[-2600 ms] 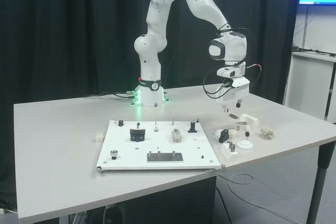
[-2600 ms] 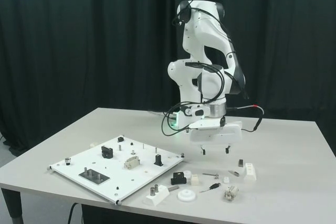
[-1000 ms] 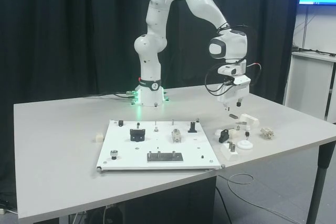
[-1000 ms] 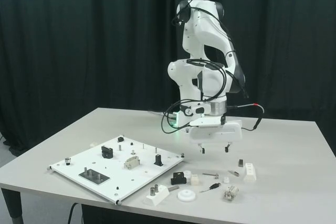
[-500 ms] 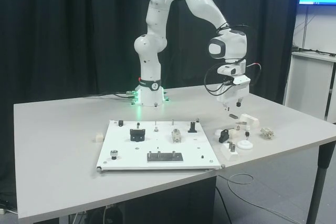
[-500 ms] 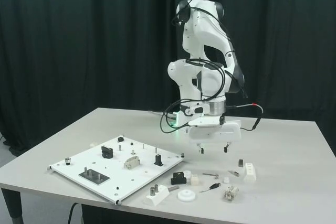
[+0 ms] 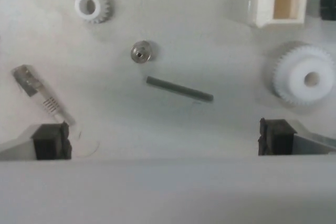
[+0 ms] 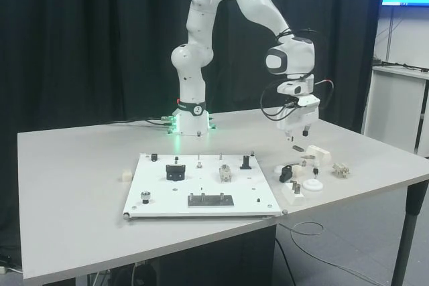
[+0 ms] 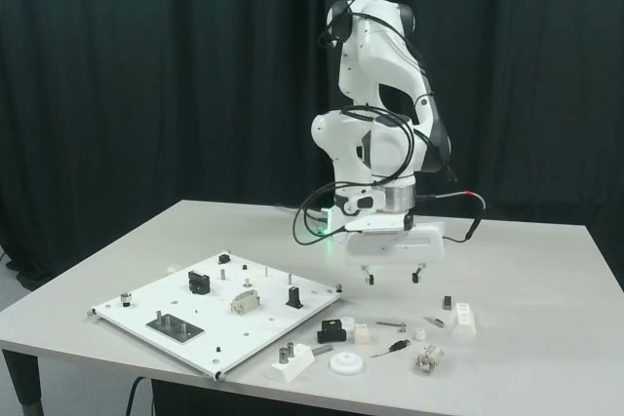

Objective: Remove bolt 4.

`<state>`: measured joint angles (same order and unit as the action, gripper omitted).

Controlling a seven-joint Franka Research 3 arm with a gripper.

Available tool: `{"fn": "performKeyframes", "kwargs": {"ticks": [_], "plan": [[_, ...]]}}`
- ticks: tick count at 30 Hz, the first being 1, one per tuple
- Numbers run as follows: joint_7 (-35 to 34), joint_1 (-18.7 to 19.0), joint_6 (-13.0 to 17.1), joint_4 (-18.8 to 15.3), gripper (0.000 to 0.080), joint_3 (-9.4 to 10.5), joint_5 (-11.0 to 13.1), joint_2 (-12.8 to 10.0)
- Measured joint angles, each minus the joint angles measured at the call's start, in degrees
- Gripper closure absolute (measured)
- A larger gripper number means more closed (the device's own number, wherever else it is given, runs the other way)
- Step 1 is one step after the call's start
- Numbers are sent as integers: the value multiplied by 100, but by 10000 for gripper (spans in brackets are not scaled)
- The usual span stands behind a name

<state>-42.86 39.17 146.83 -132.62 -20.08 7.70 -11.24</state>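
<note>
Bolt 4: no label is readable, so I can't tell which one it is. Candidates are the upright bolts (image 8: 200, 163) standing on the white board (image 8: 161, 189), which lies flat on the grey table (image 8: 74, 165) in front of the arm's base. They stand in the board, so whichever is no. 4 isn't out yet; judged from that, the removal hasn't begun.

The board sits square to the base, prob. so every fixture on it is reachable from straight above.

Beside the board, on the side away from its knurled part, is a spread of loose bits. The wrist view shows a dark rod (image 7: 179, 89) lying flat, a small metal washer (image 7: 140, 52) near it, a small white gear (image 7: 93, 6), a big white gear (image 7: 307, 80), a white block w/ a square hole (image 7: 281, 4) and a clear cable plug (image 7: 39, 90). All lie apart from each other, nothing stacked. It looks like a drop-off area for removed parts.

The gripper (image 7: 163, 138) hangs over that spread, not over the board. It is spread wide w/ nothing btwn the black pads (image 7: 51, 140), clear of the table, touching nothing. The rod lies roughly under the gap but well below it.

Arm (image 8: 255, 1) pose: shoulder up high, elbow bent over, forearm coming down, wrist vertical so the gripper (image 9: 393, 278) points straight down. To reach any bolt it must travel sideways across to the board, then descend.
</note>
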Motion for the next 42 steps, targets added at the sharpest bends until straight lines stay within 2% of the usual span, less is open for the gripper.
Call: {"fn": "performKeyframes", "kwargs": {"ticks": [11, 18, 26, 42], "plan": [[54, -86, 65, 96, 3, -145, -169, -4], [54, -296, 275, 162, 3, -259, -363, -30], [156, -766, 382, 321, 3, -283, -655, -67], [541, -1855, 392, 918, 3, -283, -749, -251]]}}
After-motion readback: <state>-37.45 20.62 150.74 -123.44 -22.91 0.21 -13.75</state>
